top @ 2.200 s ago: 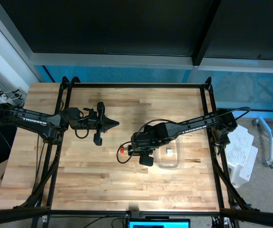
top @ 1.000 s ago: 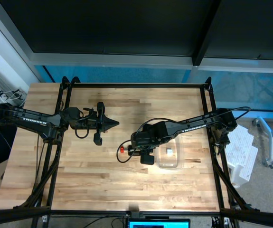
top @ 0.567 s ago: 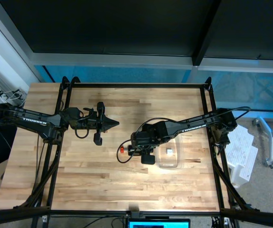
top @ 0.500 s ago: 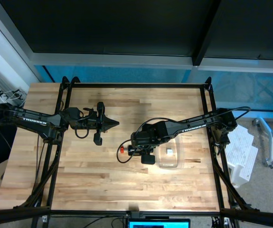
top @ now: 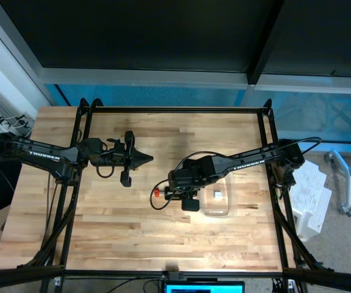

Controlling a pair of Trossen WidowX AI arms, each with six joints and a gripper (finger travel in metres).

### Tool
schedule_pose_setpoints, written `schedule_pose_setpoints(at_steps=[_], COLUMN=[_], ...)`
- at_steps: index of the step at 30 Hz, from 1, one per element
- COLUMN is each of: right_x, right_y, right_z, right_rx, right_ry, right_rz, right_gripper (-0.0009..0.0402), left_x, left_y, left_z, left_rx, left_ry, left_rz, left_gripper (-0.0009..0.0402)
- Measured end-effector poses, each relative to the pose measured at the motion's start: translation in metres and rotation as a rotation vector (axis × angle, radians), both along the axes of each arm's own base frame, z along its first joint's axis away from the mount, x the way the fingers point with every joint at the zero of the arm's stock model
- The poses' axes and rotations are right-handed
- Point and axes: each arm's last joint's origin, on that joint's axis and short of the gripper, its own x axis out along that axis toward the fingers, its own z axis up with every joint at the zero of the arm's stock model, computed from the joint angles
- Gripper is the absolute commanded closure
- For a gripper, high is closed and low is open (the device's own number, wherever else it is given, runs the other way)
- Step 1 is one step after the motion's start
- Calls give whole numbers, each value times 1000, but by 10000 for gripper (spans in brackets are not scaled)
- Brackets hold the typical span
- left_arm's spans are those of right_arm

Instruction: Pick the usb-c connector and install on the hub

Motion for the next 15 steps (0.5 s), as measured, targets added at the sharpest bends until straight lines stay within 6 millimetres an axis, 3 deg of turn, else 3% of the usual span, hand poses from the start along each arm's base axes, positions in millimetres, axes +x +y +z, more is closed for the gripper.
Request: schedule_pose_setpoints(at_steps=[15], right_x=[3], right_y=[1], right_z=[-12], right_rx=[-4], right_ry=[33], right_rz=[-4], right_gripper=[393], left_x=[0], left_y=[0], left_z=[0], left_rx=[0], left_ry=[0], left_rz=[0], left_gripper=[393])
